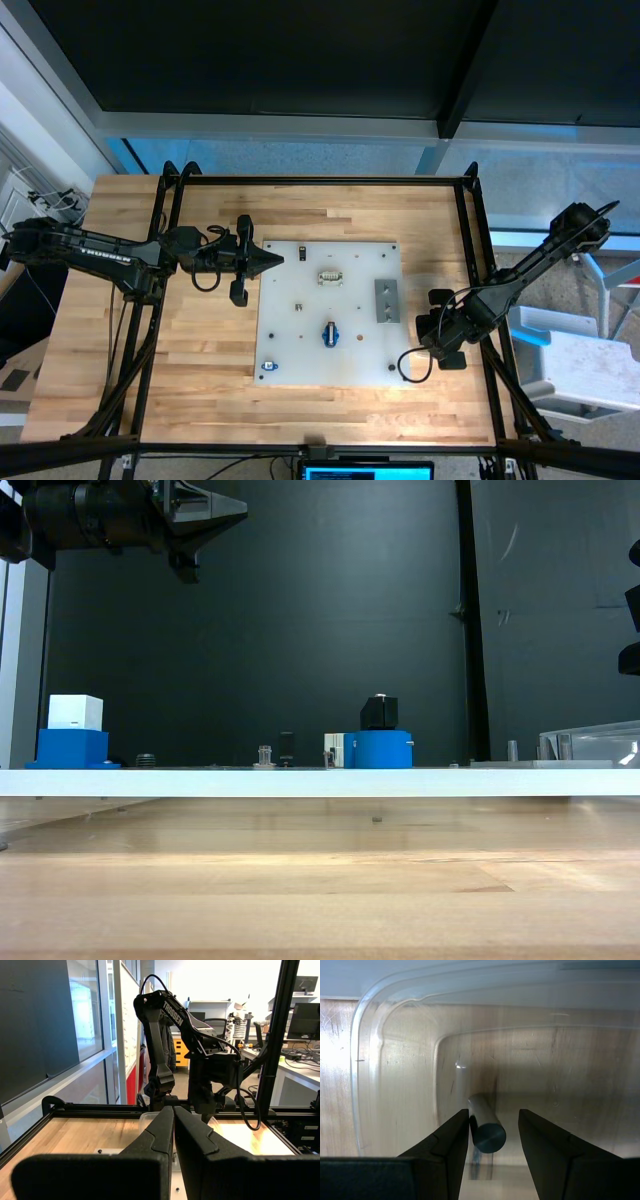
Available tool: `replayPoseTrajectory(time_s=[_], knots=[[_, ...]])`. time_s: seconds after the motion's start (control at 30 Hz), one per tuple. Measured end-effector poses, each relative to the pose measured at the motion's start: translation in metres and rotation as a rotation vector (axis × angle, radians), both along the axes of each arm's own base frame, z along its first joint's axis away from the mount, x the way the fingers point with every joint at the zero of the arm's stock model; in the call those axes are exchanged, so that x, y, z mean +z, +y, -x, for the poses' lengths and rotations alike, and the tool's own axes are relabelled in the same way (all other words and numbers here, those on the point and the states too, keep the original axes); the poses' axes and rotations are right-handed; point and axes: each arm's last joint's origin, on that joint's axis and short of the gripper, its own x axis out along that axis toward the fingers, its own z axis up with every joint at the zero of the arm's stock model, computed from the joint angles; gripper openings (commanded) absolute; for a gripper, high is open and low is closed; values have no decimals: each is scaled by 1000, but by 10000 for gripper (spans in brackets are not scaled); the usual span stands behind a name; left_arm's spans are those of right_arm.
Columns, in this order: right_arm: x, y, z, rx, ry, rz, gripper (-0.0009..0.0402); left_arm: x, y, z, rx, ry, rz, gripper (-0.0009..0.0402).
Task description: Pick the 16mm cylinder and place it in the taskboard
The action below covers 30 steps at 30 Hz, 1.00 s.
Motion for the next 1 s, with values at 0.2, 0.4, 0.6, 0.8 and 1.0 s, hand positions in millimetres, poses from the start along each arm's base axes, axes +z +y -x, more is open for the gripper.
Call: replayPoseTrajectory(time_s=[0.2,0.4,0.6,0.8,1.0], knots=[[0,0,0,1,0,0,116,0,0,0,0,1,0,0],[0,0,0,1,0,0,100,0,0,0,0,0,0,0],[0,0,0,1,-1,-1,82,0,0,0,0,0,0,0],[0,0,0,1,-1,0,63,0,0,0,0,0,0,0],[0,0,0,1,-2,-2,45,0,0,0,0,0,0,0]])
